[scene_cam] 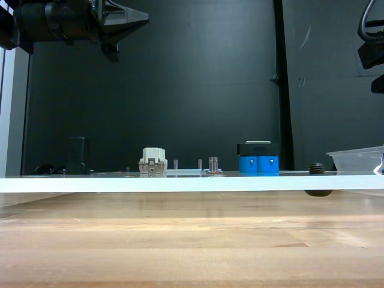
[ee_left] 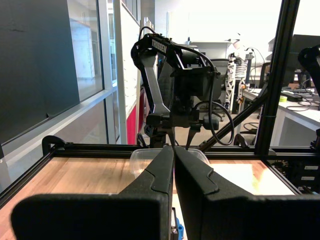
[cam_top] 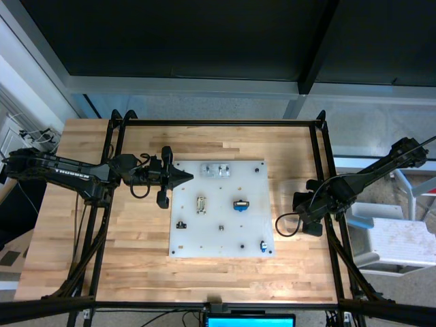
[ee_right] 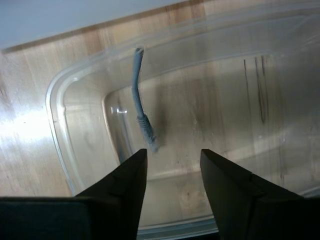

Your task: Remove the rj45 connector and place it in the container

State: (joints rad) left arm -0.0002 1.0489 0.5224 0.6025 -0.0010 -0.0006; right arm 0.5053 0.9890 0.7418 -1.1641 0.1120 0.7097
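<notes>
The rj45 connector (ee_right: 145, 128), a short grey cable stub with a plug at its end, lies inside the container (ee_right: 60, 130), a clear tub on the wood right of the white board. My right gripper (ee_right: 172, 160) hangs open just above it, nothing between the fingers. From above, the right gripper (cam_top: 300, 204) sits over the container (cam_top: 286, 187). My left gripper (cam_top: 181, 176) is shut and empty, raised over the board's left edge, pointing right. Its fingers (ee_left: 162, 165) meet at the tips.
The white board (cam_top: 204, 238) carries a beige connector (cam_top: 201, 205), a blue block connector (cam_top: 240, 204), a clear part (cam_top: 215, 169) and a small black and blue piece (cam_top: 263, 245). A black frame runs around the table.
</notes>
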